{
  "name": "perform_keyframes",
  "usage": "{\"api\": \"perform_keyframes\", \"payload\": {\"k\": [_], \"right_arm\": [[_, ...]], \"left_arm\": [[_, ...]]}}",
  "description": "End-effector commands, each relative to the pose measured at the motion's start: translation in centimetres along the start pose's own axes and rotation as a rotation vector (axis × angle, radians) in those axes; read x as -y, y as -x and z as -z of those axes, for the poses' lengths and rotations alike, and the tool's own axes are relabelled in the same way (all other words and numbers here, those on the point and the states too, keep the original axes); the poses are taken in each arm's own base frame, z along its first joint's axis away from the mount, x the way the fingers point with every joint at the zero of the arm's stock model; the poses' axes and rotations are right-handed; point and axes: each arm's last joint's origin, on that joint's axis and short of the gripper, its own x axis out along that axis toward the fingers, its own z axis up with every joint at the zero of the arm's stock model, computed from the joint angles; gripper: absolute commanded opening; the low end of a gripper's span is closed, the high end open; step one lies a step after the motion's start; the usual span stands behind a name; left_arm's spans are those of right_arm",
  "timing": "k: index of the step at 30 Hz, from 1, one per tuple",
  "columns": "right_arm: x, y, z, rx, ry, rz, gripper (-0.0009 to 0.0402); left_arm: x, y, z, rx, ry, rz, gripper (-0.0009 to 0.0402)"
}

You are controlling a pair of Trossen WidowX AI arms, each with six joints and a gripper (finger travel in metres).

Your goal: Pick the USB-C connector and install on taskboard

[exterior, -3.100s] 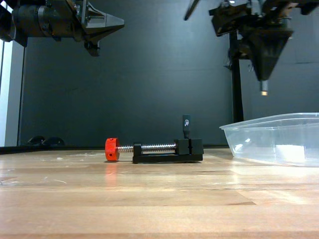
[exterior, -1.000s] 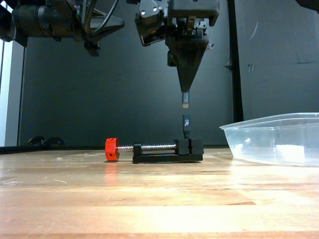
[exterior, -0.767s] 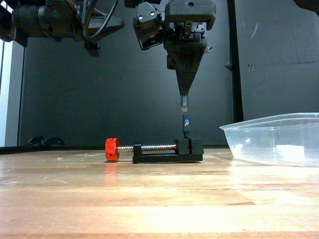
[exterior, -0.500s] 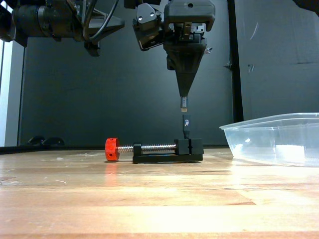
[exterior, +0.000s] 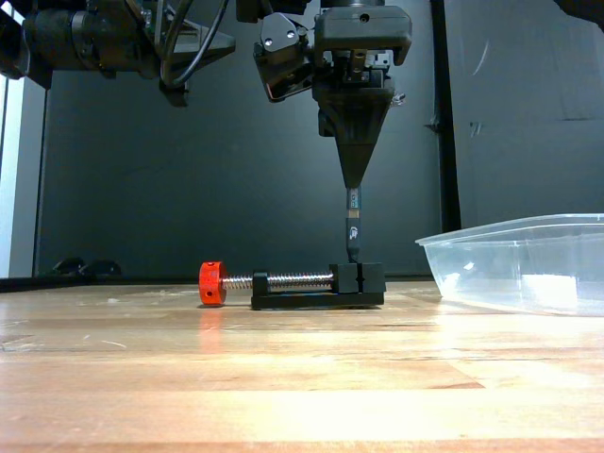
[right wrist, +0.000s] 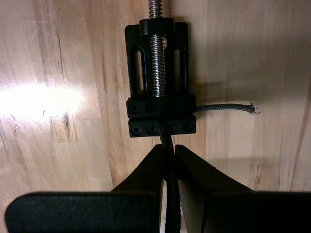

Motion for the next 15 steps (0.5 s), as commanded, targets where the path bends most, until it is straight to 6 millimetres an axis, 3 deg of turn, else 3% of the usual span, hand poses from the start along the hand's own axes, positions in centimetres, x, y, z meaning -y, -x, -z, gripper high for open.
{"api": "perform_keyframes", "payload": {"k": [1, 15], "right_arm": [[-0.01, -0.02, 0.0, 0.0, 0.0, 0.001, 0.0], [0.01, -0.03, -0.05, 0.006, 0.008, 0.006, 0.0]], "left_arm": [[-0.01, -0.01, 0.01, 0.0, 0.0, 0.0, 0.0], [0.0, -0.01, 0.01, 0.0, 0.0, 0.0, 0.0]]}}
